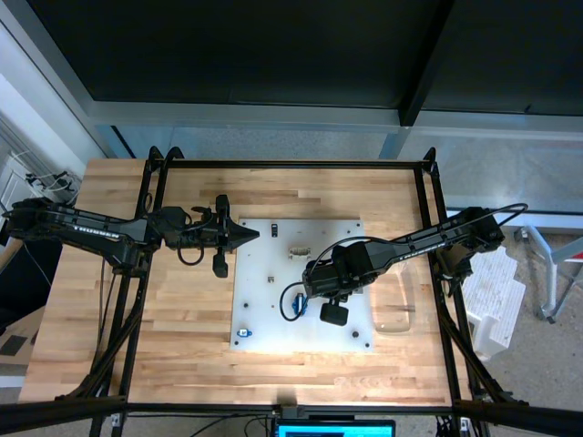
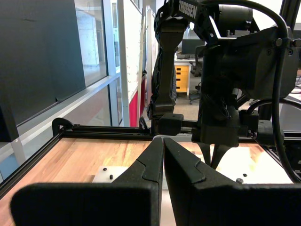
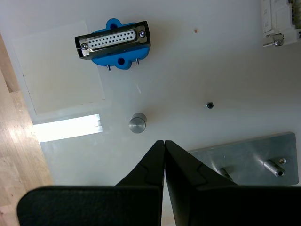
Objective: Remove the 16mm cylinder and place in the container
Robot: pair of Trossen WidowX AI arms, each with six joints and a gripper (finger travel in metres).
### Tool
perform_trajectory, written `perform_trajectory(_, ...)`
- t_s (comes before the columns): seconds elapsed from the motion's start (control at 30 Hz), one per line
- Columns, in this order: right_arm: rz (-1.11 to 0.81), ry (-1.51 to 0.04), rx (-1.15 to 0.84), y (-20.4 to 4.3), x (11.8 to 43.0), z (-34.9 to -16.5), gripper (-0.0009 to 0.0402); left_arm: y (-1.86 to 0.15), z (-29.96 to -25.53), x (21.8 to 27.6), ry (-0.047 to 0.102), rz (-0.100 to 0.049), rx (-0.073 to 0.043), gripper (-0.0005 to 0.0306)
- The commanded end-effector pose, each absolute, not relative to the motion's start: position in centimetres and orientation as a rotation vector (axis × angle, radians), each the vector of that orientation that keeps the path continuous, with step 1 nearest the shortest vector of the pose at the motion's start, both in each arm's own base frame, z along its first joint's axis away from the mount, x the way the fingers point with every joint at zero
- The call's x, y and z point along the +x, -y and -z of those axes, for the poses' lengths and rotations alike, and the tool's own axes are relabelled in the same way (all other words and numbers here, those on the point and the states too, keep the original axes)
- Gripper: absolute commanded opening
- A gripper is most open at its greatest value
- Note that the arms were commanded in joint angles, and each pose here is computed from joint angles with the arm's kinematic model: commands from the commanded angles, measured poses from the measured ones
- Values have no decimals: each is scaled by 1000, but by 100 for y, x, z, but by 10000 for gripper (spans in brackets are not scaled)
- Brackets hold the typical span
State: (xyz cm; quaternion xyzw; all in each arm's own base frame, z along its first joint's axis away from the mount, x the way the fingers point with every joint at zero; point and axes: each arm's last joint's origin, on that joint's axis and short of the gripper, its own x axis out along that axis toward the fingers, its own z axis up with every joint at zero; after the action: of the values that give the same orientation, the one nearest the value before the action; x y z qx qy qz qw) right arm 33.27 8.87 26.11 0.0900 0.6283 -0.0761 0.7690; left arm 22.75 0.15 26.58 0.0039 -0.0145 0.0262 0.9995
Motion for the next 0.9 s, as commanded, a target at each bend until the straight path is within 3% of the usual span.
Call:
perform_trajectory(0.03,170,-1361,196,-892,3325,-2608,0,-16,-2658,2275,29,-53,8,0)
perform_trajectory(0.3,173,-1378,188,-911,3347,-2539,0,-16,-2658,2275,29,-53,8,0)
perform_trajectory(0.9,176,-1428,175,-1002,3582,-2100,0,-16,-2658,2275,29,-53,8,0)
